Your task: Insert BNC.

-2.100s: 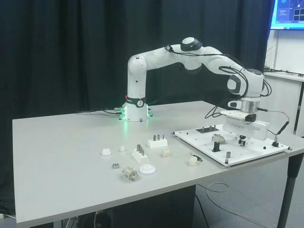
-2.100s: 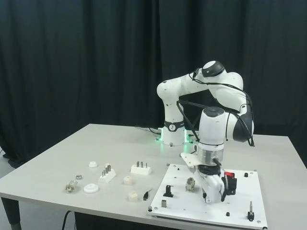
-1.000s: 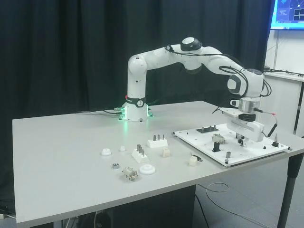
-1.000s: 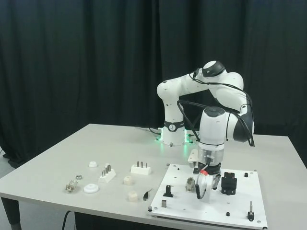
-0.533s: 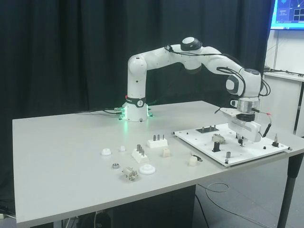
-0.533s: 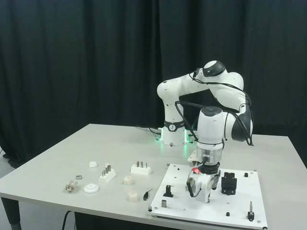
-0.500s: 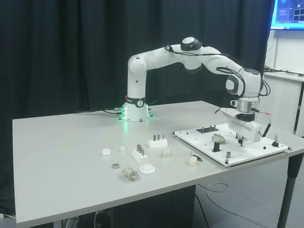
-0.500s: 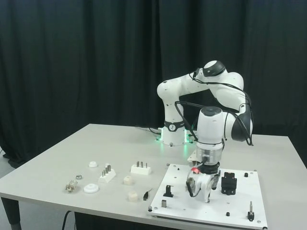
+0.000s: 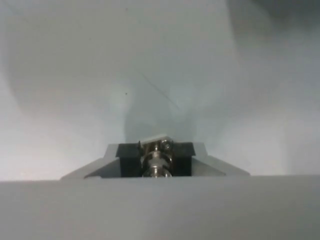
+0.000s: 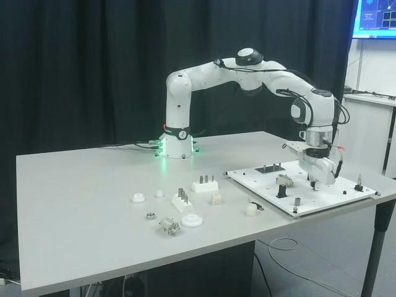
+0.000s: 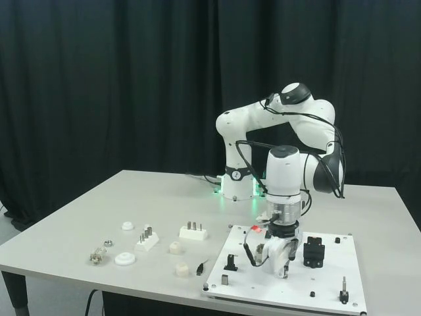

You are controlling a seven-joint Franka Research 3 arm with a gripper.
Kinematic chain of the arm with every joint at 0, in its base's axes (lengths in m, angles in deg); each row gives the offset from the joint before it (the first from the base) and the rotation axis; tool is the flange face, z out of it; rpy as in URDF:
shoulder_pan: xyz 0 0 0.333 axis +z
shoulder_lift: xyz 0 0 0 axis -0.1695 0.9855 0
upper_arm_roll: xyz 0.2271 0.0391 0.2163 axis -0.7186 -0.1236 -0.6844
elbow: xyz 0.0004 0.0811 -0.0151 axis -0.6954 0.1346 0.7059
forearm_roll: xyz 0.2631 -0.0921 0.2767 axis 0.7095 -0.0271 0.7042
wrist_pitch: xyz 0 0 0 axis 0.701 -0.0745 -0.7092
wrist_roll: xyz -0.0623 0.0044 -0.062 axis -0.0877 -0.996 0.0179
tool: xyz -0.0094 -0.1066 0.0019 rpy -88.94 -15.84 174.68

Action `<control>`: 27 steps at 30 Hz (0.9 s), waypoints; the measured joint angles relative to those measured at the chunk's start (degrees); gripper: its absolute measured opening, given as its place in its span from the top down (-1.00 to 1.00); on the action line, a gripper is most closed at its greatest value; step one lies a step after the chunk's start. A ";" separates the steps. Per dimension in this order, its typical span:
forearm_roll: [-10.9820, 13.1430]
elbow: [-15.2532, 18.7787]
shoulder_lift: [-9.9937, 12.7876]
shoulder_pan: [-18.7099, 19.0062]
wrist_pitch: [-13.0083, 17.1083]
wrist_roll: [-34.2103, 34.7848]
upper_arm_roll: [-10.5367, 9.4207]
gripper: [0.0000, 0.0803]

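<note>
In the wrist view a metal BNC connector (image 9: 156, 161) sits between two black pads, with my gripper (image 9: 156, 167) shut on it. Past it there is only a pale blurred surface. In the room views my gripper (image 10: 317, 179) (image 11: 282, 262) points straight down, low over the white board (image 10: 331, 195) (image 11: 329, 284), near the board's middle. The socket under the hand is hidden by the hand itself. A thin cable (image 11: 249, 254) loops off the wrist.
On the board stand a black bracket (image 10: 281, 191) (image 11: 231, 262), a black block (image 11: 312, 251) and a small post (image 10: 358, 184) (image 11: 343, 294). Loose on the grey table lie white pin blocks (image 10: 204, 184), a white gear (image 10: 192, 221) and a metal connector (image 10: 169, 226).
The hand has turned about its vertical axis while staying low over the same part of the board. The cable on the wrist swung round with it.
</note>
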 joint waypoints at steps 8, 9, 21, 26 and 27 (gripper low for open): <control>2.11 1.78 0.23 1.22 1.32 2.00 0.52 0.69; 2.26 1.94 0.26 1.34 1.44 2.00 0.57 0.69; 2.83 2.96 0.59 2.38 2.68 2.44 0.89 0.69; 2.83 3.01 0.65 2.47 2.75 2.43 0.96 0.69; 2.83 3.01 0.65 2.47 2.75 2.43 0.96 0.69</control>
